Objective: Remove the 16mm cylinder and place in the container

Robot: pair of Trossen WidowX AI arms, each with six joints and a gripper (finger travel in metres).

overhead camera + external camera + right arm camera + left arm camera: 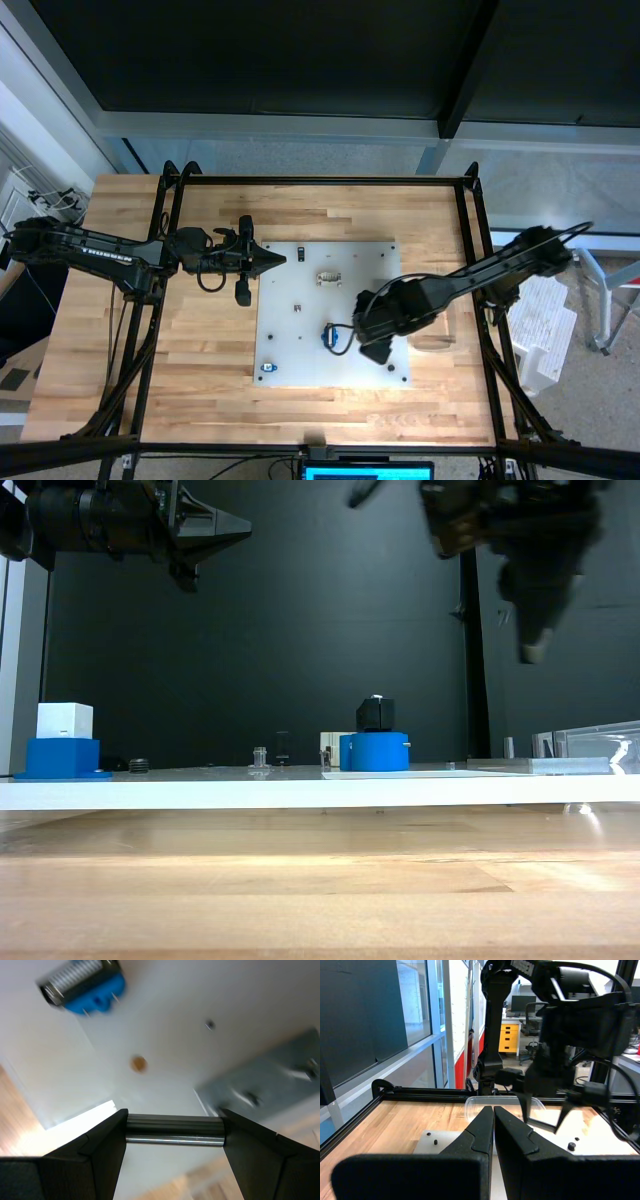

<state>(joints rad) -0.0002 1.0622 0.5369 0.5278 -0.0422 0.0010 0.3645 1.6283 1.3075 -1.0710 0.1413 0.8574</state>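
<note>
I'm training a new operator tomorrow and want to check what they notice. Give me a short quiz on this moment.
1. True or false: the right gripper holds the 16mm cylinder between its fingers.
2. The left gripper is: A) shut, in the air by the white board's left edge; B) open, resting on the board; C) shut on the cylinder.
3. Is the cylinder in the container yet?

Key: 1 true. 2 A. 3 no, it is held in the air over the board.
</note>
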